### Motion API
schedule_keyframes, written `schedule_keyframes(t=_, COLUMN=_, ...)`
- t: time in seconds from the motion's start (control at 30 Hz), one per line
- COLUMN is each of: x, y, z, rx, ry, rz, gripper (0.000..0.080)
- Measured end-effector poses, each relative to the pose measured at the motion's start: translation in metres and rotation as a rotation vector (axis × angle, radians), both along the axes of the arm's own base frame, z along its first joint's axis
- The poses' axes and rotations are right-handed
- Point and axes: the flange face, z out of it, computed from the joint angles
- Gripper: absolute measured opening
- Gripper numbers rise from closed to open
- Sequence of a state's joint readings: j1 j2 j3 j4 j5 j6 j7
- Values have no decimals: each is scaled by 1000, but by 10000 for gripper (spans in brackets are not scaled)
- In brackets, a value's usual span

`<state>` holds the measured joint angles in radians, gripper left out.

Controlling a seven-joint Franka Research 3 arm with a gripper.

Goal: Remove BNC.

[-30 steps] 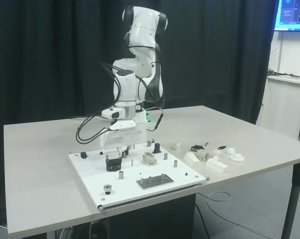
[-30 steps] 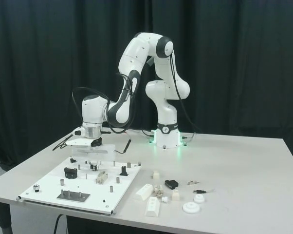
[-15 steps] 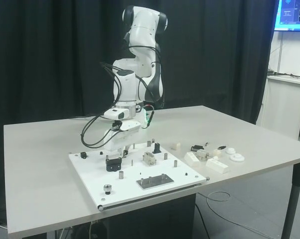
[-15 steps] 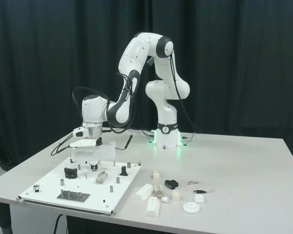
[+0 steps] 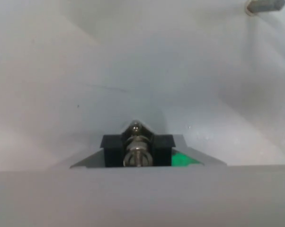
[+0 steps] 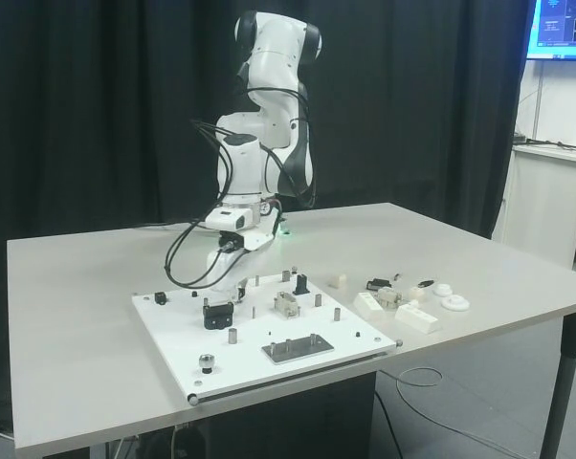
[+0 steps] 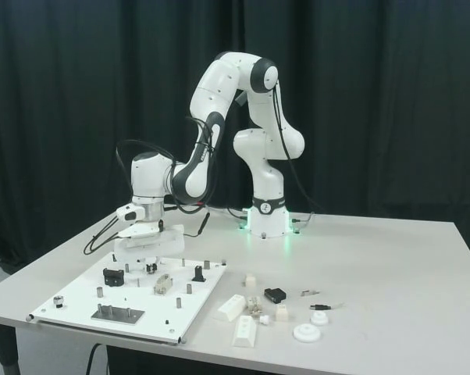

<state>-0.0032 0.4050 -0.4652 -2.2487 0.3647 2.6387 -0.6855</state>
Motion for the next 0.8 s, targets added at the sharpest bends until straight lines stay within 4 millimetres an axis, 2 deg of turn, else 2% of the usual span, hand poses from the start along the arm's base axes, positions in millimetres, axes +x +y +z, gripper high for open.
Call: schedule_keyframes(t=0.8, x=1, y=-1, z=1, rx=-4, ry=14, rz=310, gripper=123)
